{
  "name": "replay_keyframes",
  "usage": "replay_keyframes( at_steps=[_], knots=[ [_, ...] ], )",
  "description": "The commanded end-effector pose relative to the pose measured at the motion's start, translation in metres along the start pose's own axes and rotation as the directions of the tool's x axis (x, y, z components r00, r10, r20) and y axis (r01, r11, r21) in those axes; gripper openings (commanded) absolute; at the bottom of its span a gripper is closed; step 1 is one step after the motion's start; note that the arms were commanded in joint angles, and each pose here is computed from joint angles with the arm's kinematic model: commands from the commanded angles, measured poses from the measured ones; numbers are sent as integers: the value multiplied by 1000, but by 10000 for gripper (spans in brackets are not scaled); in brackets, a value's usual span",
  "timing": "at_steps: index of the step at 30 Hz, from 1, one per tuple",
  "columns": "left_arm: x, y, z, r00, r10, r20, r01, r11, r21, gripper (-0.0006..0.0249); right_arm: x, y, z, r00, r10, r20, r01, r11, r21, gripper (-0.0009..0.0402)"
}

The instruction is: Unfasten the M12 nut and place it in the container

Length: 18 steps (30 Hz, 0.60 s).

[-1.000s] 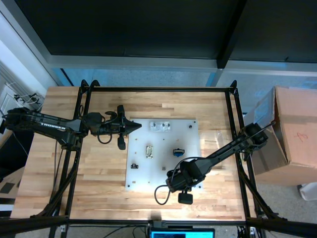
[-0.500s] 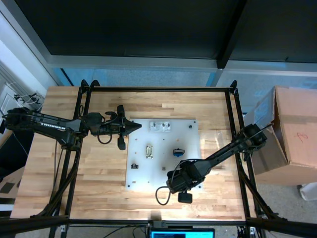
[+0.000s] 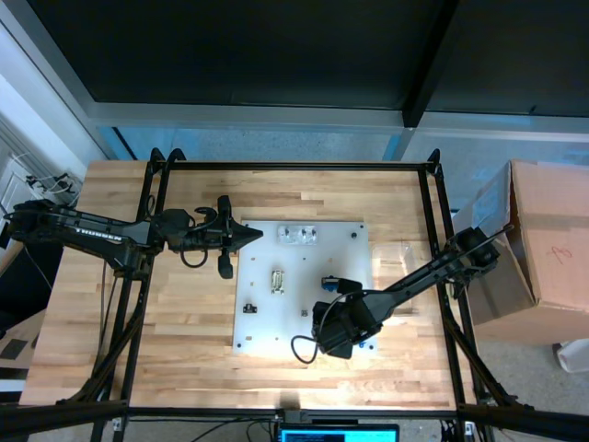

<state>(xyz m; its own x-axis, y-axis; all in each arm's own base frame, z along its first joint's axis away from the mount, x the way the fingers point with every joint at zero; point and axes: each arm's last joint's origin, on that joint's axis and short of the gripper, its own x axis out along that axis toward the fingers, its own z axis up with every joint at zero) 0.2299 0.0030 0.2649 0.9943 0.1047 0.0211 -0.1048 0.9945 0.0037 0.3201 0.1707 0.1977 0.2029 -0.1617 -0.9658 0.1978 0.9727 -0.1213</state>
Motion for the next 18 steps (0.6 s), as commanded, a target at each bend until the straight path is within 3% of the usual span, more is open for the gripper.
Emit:
replay_keyframes(
  at_steps=[1,7,11,18],
  knots=[
    [0,0,0,1000,0,-2,0,1000,1,0,-2,1,-2,998,51,-39,-51,999,16,0],
    [0,0,0,1000,0,-2,0,1000,1,0,-10,6,0,974,195,-120,-189,980,56,0],
    [0,0,0,1000,0,3,0,1000,0,0,-17,11,3,940,302,-157,-306,952,-4,0],
    [0,0,0,1000,0,1,0,1000,0,0,-4,15,3,937,311,-157,-325,942,-78,0]
  ],
)
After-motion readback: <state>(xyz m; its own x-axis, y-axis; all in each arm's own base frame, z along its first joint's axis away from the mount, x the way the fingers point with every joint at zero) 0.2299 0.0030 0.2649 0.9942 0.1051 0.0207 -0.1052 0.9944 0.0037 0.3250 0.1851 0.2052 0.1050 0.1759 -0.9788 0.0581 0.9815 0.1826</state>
